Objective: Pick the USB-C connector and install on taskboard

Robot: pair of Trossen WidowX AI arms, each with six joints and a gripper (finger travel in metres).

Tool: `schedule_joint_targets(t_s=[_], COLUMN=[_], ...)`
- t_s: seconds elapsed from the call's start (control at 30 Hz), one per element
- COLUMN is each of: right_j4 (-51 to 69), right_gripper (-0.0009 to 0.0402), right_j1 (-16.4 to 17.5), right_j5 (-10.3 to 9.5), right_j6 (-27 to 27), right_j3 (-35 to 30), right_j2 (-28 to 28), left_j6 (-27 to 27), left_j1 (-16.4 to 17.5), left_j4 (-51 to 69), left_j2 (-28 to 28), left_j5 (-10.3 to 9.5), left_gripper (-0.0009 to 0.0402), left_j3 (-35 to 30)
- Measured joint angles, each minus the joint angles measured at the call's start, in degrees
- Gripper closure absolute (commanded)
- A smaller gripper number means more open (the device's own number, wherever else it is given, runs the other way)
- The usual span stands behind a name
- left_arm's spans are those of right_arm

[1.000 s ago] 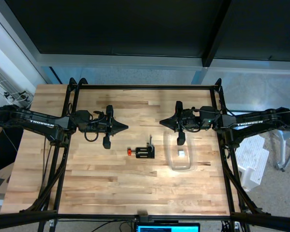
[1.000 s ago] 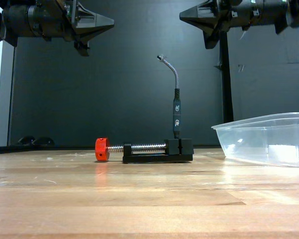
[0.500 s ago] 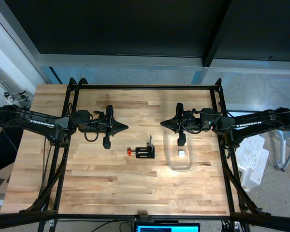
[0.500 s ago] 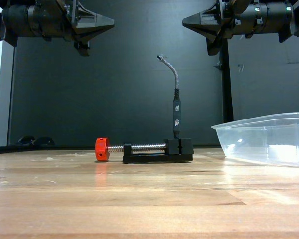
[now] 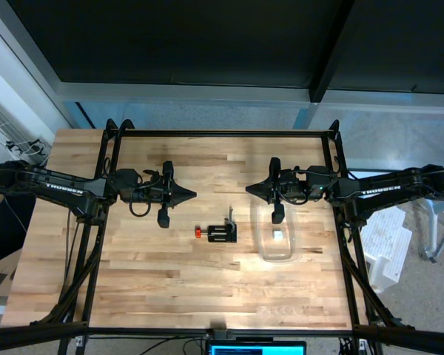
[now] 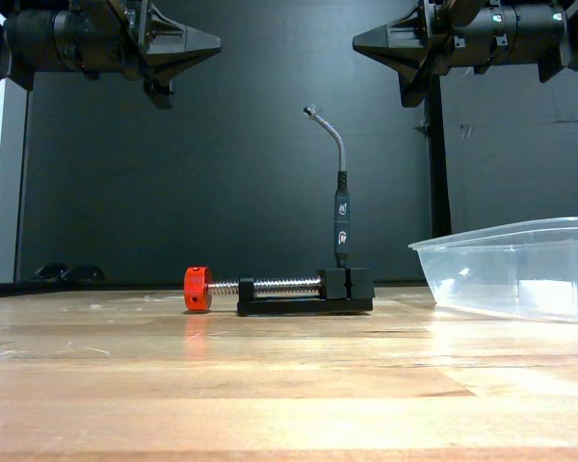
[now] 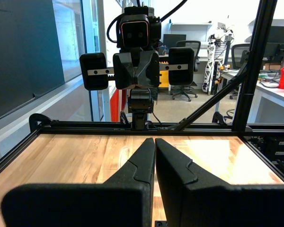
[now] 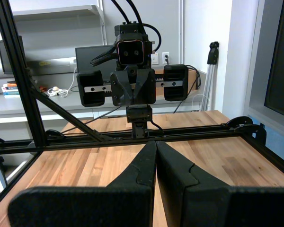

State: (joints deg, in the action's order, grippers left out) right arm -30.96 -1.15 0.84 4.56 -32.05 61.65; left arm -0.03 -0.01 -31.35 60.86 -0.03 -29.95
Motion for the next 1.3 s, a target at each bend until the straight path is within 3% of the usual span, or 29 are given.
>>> schedule_joint_targets(t_s=[1.3], right_j4=[1.25], right_gripper=[0.0393], right_j1=[0.0], right_j5=[0.0], right_j6=[-0.15], right_j3=[0.0], right_j2=[0.07], left_j6=[-0.02], left_j1=[0.0], left_j4=[0.0], left_j2=[-0.02], left_j5=[0.0], left_gripper=[0.0393], left_j3=[0.02])
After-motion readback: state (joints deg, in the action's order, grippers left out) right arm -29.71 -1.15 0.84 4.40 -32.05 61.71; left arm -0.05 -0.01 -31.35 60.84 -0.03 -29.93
